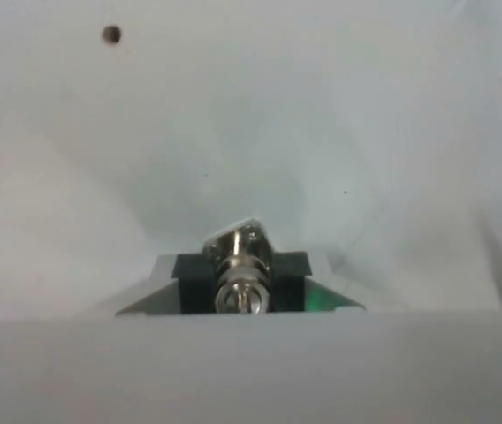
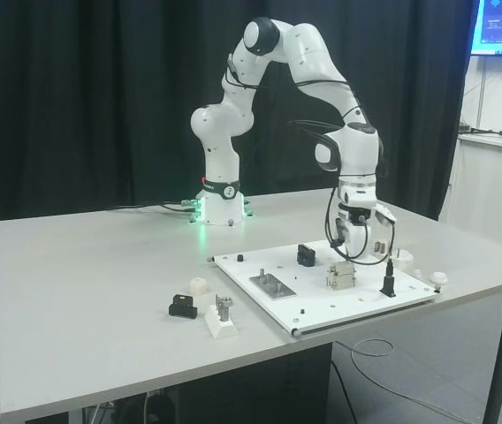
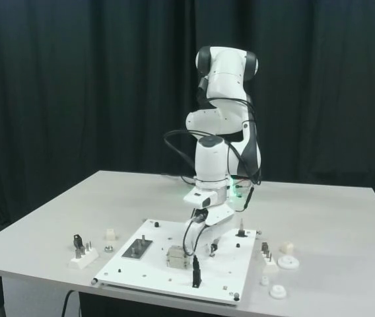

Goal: Insert BNC.

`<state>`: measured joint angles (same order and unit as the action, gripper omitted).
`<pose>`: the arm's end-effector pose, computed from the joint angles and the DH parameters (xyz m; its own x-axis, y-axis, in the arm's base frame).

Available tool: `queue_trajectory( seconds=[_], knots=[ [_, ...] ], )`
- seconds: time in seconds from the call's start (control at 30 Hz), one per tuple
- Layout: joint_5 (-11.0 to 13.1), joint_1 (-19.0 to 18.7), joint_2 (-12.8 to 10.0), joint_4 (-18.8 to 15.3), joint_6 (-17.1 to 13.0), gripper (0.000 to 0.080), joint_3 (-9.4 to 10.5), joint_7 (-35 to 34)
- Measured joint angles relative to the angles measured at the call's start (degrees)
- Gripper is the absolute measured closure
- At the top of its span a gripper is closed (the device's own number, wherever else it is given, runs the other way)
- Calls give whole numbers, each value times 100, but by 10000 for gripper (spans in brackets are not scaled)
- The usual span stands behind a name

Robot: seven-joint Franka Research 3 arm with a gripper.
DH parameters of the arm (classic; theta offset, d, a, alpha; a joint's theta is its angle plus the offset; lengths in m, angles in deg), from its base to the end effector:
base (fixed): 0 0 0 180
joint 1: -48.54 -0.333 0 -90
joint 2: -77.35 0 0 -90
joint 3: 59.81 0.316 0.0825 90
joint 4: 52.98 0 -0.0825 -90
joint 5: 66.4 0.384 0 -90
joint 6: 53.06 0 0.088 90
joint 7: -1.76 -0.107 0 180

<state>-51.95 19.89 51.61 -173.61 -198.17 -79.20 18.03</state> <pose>0.5742 0.0916 0.2133 0.9634 0.2676 0.0151 0.2676 -0.9635 0.0026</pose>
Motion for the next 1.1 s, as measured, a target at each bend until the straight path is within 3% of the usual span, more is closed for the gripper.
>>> queue_trajectory(
  seconds=[0.4,1.1],
  knots=[
    [-150,-23,0,-11,-33,680,1,-1053],
    [-159,-28,6,-23,-60,680,3,-2766]
  ],
)
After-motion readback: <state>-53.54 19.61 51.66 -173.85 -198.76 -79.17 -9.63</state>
